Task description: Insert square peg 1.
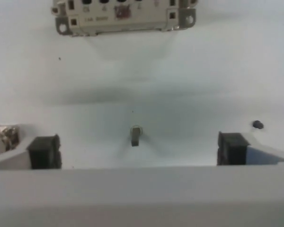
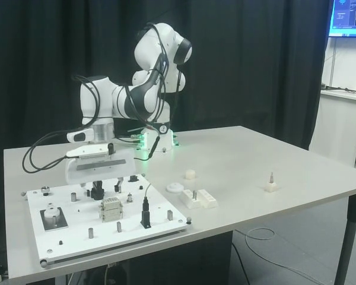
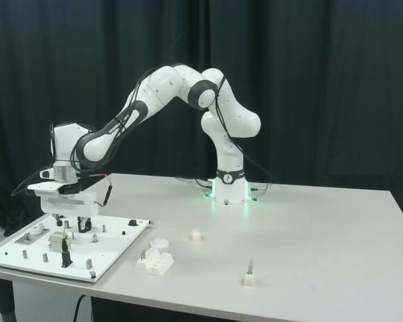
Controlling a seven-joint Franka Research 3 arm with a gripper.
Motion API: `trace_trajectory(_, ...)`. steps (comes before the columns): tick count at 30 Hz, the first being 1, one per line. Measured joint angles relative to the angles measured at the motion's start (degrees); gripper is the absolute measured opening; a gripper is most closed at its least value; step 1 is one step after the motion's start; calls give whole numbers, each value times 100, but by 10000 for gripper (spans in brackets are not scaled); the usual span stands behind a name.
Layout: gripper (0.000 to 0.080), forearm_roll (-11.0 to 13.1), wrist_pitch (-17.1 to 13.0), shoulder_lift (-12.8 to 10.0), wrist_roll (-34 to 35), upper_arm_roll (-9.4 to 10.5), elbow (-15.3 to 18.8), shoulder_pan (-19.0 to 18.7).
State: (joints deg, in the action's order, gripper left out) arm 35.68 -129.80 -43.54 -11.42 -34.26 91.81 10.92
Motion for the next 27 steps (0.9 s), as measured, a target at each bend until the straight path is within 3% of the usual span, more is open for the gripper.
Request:
trace_trajectory(1,755,0,17,0,23,-11,-19,0)
trace_trajectory(6,755,0,193,1,155,-87,-141,0)
trace_trajectory(7,791,-2,233,0,172,-103,-169,0)
trace_trajectory(27,800,-38,1158,0,535,-488,-607,17)
